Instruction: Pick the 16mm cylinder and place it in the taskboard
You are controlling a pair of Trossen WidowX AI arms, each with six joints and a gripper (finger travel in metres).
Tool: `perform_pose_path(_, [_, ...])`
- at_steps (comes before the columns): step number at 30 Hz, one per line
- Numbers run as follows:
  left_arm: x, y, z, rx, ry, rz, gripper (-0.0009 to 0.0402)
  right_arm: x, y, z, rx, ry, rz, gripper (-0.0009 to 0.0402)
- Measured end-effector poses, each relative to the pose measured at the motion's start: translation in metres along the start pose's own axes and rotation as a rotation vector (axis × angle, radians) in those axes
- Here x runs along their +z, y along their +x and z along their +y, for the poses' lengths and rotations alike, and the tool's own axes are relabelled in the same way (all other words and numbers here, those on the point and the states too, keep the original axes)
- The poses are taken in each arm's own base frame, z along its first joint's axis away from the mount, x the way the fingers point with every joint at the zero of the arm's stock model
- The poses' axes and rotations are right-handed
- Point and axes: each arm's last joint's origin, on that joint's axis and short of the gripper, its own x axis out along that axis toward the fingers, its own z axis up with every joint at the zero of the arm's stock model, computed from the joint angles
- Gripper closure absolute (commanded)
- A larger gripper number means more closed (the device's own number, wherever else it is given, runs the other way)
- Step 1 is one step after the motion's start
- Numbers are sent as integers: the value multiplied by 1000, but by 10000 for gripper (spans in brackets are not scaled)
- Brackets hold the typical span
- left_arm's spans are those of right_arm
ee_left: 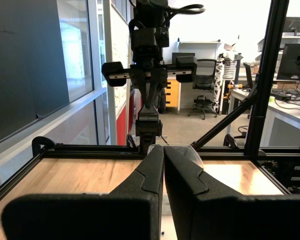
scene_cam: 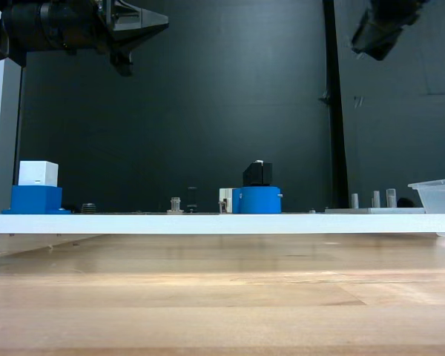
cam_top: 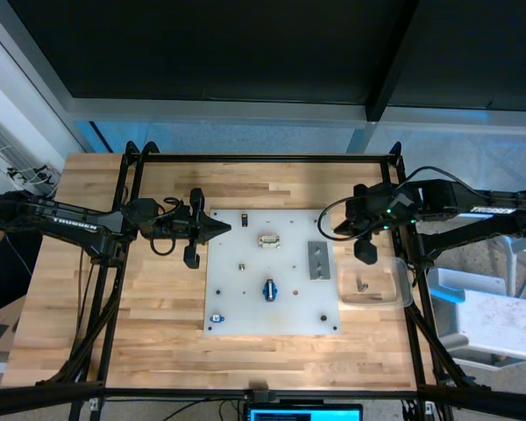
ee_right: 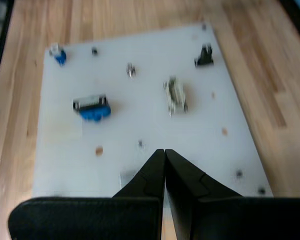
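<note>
The 16mm cylinder (cam_top: 362,285) is a small grey peg lying inside the clear plastic tray (cam_top: 394,298), just right of the taskboard (cam_top: 245,298). The white taskboard (ee_right: 130,125) carries a blue fitting (cam_top: 269,289), a grey metal block (cam_top: 319,260) and a small connector (cam_top: 267,239). My right gripper (cam_top: 337,230) hovers shut and empty high over the board's right edge, behind and left of the tray; in the right wrist view the right gripper (ee_right: 164,151) points down at the board. My left gripper (cam_top: 221,226) hangs shut and empty above the board's left edge.
A black frame (cam_top: 263,159) runs round the table. Seen from table height, the board's front edge (scene_cam: 208,224) is a white strip. The blue fitting (scene_cam: 259,199), a blue-and-white corner piece (scene_cam: 37,189) and the tray's rim (scene_cam: 437,189) rise above it.
</note>
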Motion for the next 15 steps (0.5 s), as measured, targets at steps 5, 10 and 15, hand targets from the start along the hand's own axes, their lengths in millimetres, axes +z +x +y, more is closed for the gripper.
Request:
perform_pose_path(5, [0, 0, 0, 0, 0, 0, 393, -10, -3, 0, 10, 25, 114, 393])
perform_pose_path(10, [0, 0, 0, 0, 0, -1, 393, -20, -4, 0, 4, 43, 220, 393])
perform_pose_path(15, [0, 0, 0, 0, 0, 0, 393, -27, -6, 1, -4, 55, 291, 393])
